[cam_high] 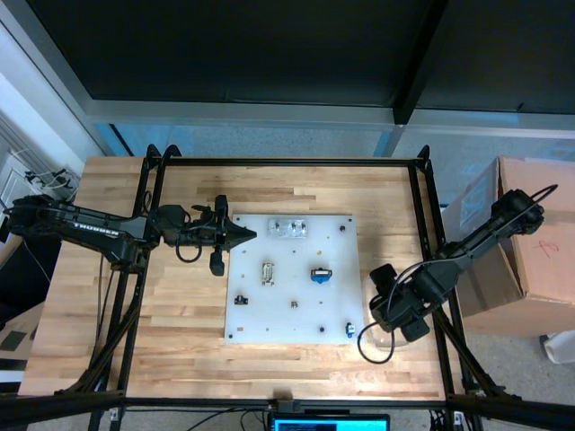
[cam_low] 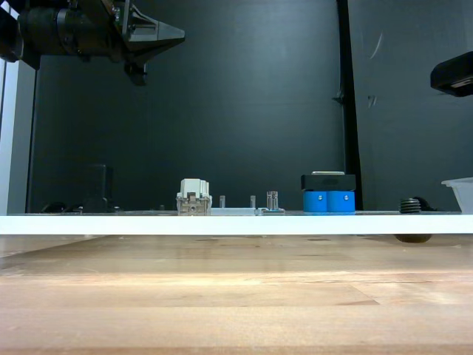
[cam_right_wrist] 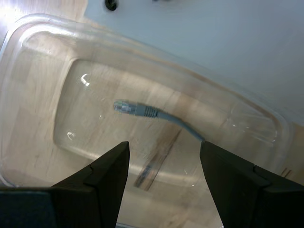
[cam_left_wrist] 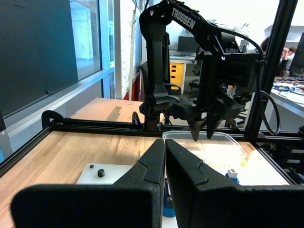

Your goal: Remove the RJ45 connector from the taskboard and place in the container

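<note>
Connector (cam_right_wrist: 135,110) lies free on the floor of the container (cam_right_wrist: 28,57), flat on its side, clear of the board (cam_high: 287,296). Its clear plug end points one way and a short grey cable (cam_right_wrist: 180,124) trails off the other. Nothing touches it.

The right gripper (cam_right_wrist: 163,144) hangs above the container with its fingers spread wide and nothing between them. In the right wrist view the connector shows in the gap below them. The high view puts this gripper (cam_high: 395,310) just off the board's right edge, near its near corner, over the table (cam_high: 108,305). The left wrist view shows it across the table (cam_left_wrist: 203,130), pointing down at the container (cam_left_wrist: 209,142) with its fingertips apart.

The left gripper (cam_high: 247,235) is over the board's left edge, towards the far side, pointing right. Its fingers are pressed together along their length and grip nothing. The low view shows it well above the board (cam_low: 177,33).

On the board stand a blue block (cam_high: 320,275) near the middle and a pale socket (cam_high: 267,273) to its left; both also show in the low view, the block (cam_low: 328,200) and the socket (cam_low: 193,197). The container's rim (cam_low: 460,191) shows at the right edge of the low view. A box (cam_high: 539,251) sits off the table to the right.
</note>
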